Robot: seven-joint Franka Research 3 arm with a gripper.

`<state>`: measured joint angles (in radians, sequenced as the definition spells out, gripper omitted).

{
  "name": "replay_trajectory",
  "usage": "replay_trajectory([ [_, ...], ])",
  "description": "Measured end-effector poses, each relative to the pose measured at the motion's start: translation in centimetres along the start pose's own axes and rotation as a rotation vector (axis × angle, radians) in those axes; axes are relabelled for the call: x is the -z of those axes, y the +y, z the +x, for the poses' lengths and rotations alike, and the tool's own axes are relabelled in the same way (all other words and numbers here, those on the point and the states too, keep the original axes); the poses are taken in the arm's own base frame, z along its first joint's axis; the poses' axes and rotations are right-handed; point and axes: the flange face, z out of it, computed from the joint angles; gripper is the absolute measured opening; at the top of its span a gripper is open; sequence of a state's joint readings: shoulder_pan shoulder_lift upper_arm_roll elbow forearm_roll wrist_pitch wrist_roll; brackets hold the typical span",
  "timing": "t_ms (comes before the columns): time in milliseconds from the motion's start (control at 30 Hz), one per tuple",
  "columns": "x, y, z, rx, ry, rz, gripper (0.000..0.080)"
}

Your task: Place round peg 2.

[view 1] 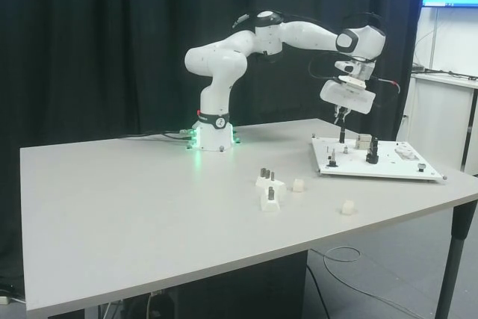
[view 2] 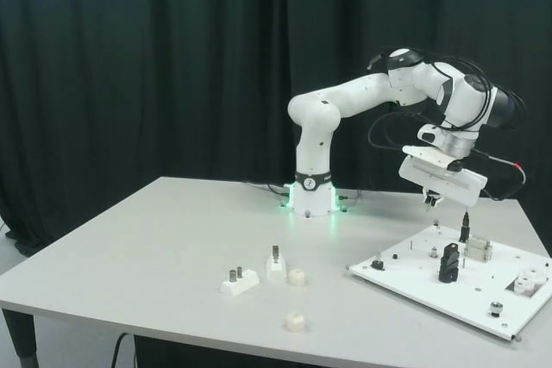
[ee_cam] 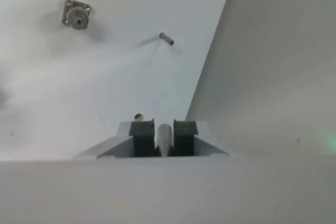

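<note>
In the wrist view my gripper (ee_cam: 164,146) is shut on a grey round peg (ee_cam: 164,131), which stands upright between the black fingers (ee_cam: 142,137). Below it lies the white assembly board (ee_cam: 105,77), with a small stud or hole (ee_cam: 138,116) just beside the fingers. From the first room view the gripper (view 1: 340,115) hangs above the near-left part of the board (view 1: 392,169). The second room view shows the gripper (view 2: 431,202) a short way above the board (view 2: 405,277), not touching it.
On the board are a square metal connector (ee_cam: 77,14), a thin pin (ee_cam: 167,38), an upright black post (view 1: 341,137) and a black fixture (view 2: 447,265). White peg holders (view 1: 269,188) and small white blocks (view 1: 347,207) stand on the grey table (view 1: 134,199).
</note>
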<state>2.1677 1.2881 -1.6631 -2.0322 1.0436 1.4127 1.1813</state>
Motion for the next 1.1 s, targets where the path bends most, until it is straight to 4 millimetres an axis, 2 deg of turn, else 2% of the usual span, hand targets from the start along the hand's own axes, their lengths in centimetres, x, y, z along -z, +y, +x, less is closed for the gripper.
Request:
replay_trajectory([
  [1100, -1.4, -0.4, 0.2, -0.041, 0.044, -0.004, 0.0072],
])
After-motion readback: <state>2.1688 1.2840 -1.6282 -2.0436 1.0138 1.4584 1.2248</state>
